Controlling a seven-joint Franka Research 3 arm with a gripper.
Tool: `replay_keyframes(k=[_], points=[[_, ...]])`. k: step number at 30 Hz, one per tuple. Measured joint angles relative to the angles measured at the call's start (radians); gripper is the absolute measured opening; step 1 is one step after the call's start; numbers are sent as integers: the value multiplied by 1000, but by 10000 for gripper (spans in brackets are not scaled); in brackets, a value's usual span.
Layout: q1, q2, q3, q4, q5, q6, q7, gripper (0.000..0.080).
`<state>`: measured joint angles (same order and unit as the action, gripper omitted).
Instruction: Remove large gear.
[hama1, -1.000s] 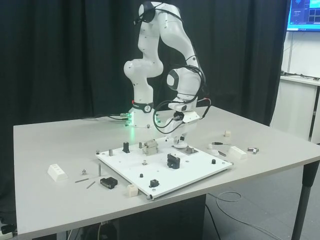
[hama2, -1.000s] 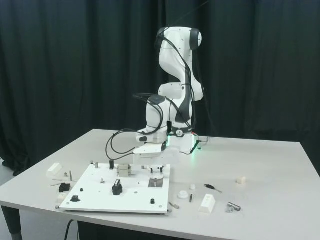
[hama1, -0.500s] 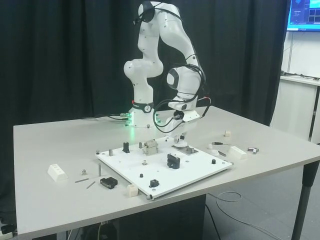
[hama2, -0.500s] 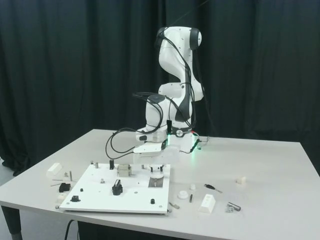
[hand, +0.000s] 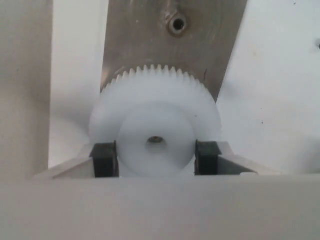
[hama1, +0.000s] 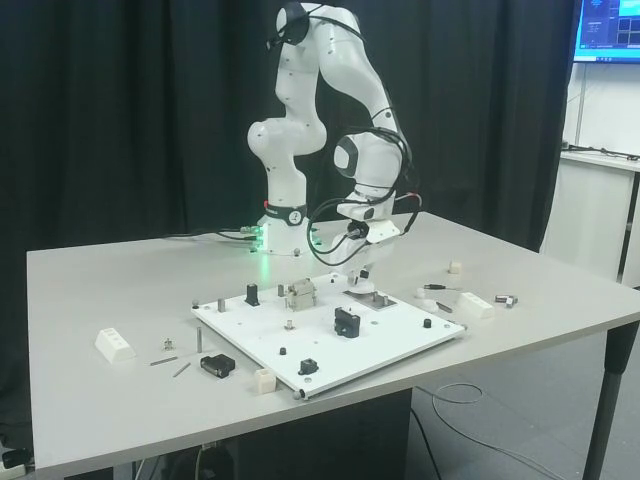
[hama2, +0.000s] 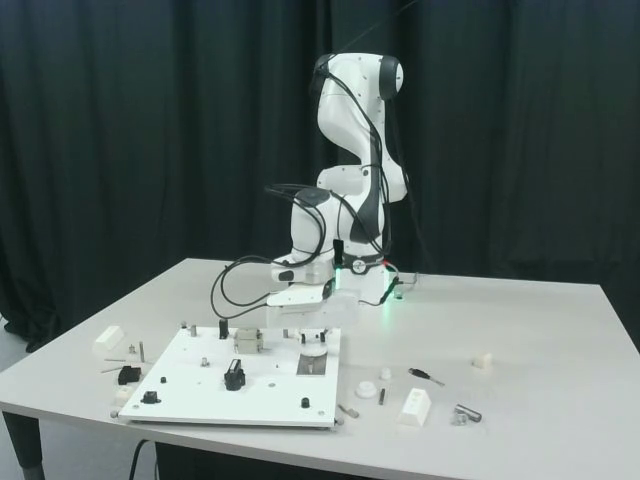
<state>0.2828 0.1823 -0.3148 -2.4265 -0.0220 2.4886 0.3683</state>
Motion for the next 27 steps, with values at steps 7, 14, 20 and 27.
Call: replay_keyframes(k=[7,14,20,27], points=[[0,-8,0,4,-5,-15,0,330],[0,-24,-2,12,-12,-29,-1,330],[0,-46,-5,31,-29,-69,-1,330],[0,-69,-10,50,-40,-110,-1,330]])
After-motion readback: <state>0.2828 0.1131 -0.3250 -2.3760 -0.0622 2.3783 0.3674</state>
